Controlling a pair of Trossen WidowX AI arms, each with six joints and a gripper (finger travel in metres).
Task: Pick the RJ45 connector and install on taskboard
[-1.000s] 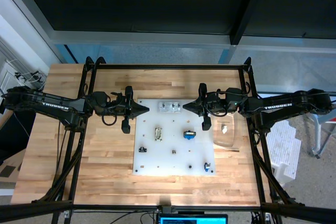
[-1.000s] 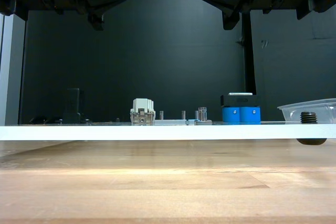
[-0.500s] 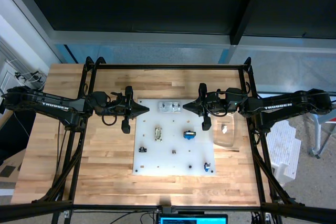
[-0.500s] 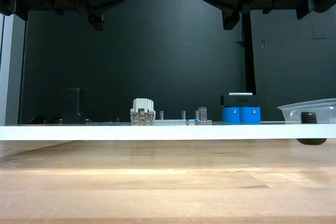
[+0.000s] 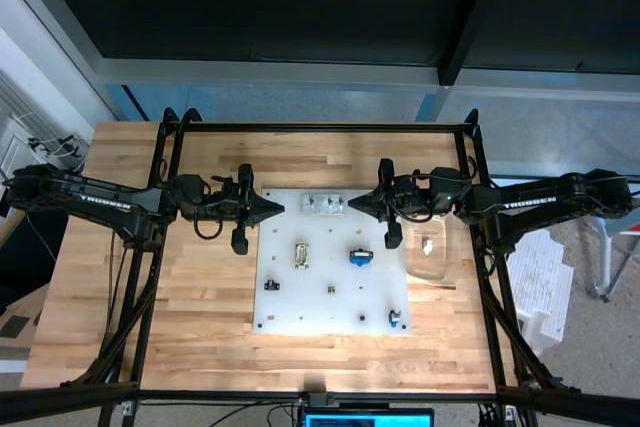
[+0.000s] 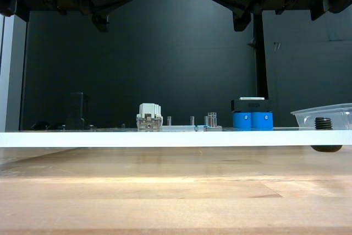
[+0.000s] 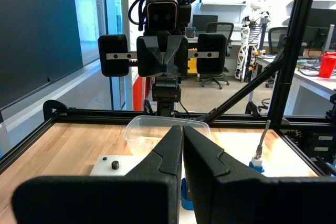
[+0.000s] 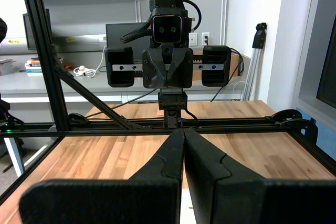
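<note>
The connector (image 7: 258, 157) stands upright in the small blue jack (image 7: 255, 167), and its grey cable (image 7: 263, 135) rises free from it. In the high view that jack (image 5: 397, 319) sits at the near right corner of the white board (image 5: 300, 309). The clear tray (image 5: 428, 273) holds only the white block (image 5: 428, 245), with nothing dark on it. My left gripper (image 5: 280, 209) hangs high over the board's far left edge, shut and holding nothing. My right gripper (image 5: 352, 203) hangs high over the board's far right part, facing it, also shut and holding nothing.
On the board stand a blue module (image 5: 361, 256), a pale grey socket (image 5: 301, 253) and a clear fitting (image 5: 325, 205). A black frame (image 5: 320, 128) runs around the wooden table (image 5: 170, 317). A laptop edge (image 5: 366, 416) shows at the near side.
</note>
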